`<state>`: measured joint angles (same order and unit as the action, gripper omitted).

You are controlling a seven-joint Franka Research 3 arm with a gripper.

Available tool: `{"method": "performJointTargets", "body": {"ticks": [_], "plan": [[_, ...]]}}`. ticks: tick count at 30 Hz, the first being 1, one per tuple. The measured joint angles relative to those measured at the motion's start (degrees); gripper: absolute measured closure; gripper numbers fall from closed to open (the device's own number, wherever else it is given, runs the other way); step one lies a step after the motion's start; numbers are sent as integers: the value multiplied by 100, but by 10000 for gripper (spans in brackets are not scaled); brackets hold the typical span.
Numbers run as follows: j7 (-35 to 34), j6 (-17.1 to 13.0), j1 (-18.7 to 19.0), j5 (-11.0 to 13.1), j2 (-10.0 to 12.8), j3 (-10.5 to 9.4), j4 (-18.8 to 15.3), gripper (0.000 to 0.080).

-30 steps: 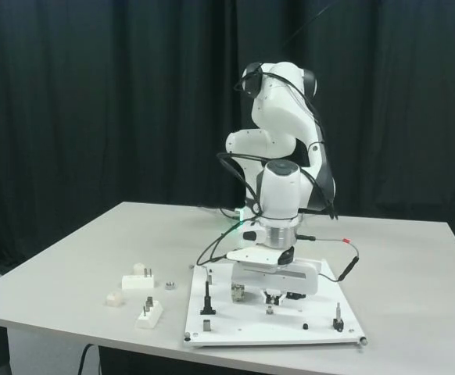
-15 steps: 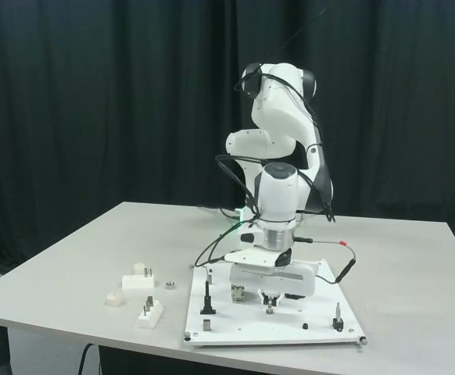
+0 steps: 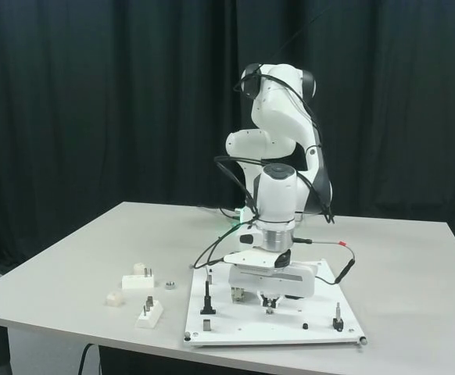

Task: Insert BNC.

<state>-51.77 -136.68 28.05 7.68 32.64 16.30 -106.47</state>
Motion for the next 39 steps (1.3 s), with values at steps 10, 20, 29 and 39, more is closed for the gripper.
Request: {"method": "performJointTargets", "body": {"ticks": [10,20,29,39], "plan": [[95,0,-88,11,1,-46,-6,678],[282,-7,-209,104,-3,-143,-5,678],[398,-7,-281,204,-6,-165,-3,679],[494,6,-298,407,-6,-165,-3,679]]}}
